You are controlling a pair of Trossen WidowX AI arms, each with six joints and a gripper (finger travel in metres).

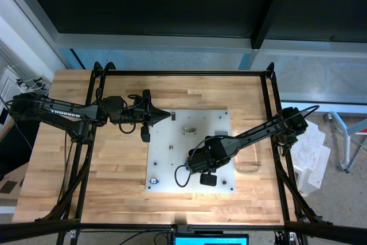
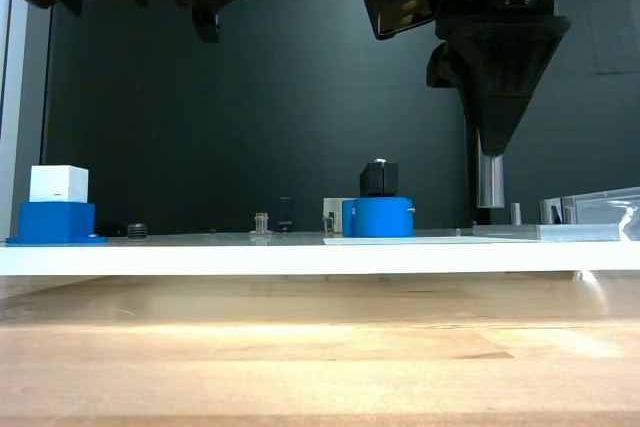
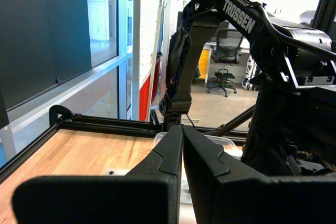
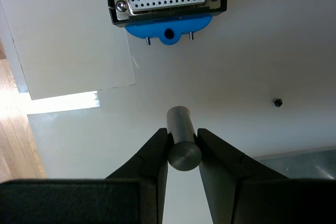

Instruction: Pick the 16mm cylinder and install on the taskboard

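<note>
Over the near part of the taskboard (image 1: 172,164), the right gripper (image 4: 182,134) pinches the 16mm cylinder (image 4: 181,124) tight between its fingers. The little peg points down and hangs above the white board, not touching it. Farther back on the left, the left gripper (image 3: 182,135) hangs high over the board's far left edge, fingers pressed together, holding nothing.

Bright patch glares on the taskboard (image 4: 236,77); near table (image 2: 300,377) is blurred.
</note>
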